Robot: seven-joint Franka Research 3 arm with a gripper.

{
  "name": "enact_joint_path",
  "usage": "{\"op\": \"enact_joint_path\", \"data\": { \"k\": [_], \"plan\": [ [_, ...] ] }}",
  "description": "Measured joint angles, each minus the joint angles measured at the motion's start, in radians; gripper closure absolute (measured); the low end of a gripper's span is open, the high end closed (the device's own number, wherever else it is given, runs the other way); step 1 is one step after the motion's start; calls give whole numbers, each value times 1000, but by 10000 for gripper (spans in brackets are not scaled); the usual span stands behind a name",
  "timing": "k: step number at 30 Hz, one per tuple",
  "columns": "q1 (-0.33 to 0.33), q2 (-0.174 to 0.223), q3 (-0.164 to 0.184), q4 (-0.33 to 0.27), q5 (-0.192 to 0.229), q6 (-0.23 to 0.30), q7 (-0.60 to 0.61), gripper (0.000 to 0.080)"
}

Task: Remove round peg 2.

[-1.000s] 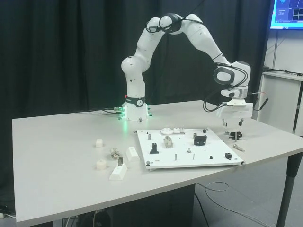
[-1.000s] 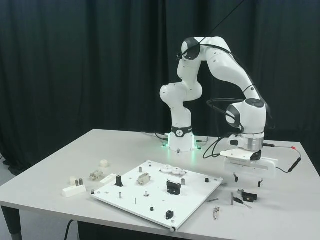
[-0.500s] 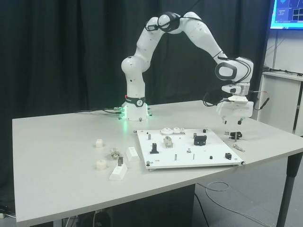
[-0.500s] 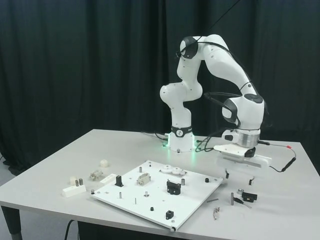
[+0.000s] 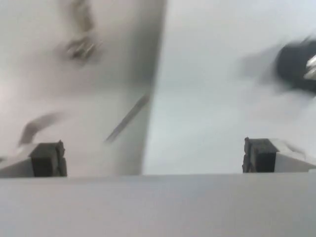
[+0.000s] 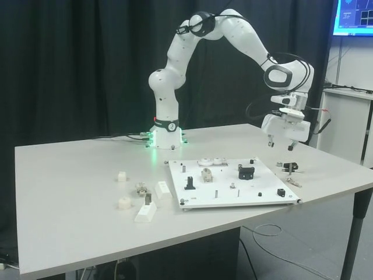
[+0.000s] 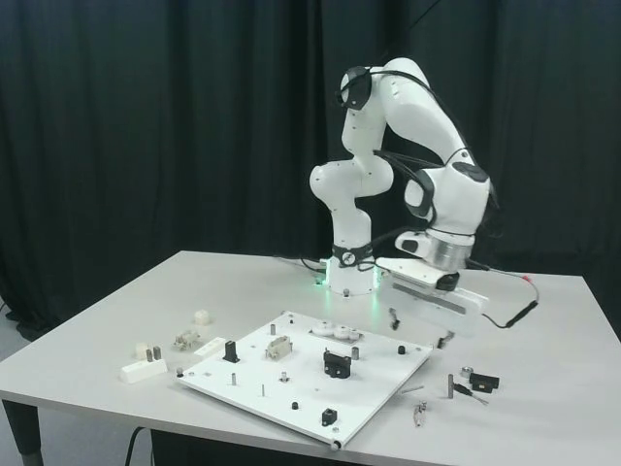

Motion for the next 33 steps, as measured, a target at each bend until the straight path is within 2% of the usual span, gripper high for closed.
{"op": "enact_joint_path", "data": {
  "k": [8, 14, 18, 28, 33],
  "plan": [
    [-100, 0, 11, 35, -52, -10, -88, 3],
    [-196, 1, 47, 59, -88, -9, -154, 3],
    [-277, 4, 92, 74, -122, -8, -189, 3],
    [-512, 22, 248, 103, -223, 8, -249, 3],
    [-608, 38, 309, 118, -259, 17, -284, 3]
  ]
}}
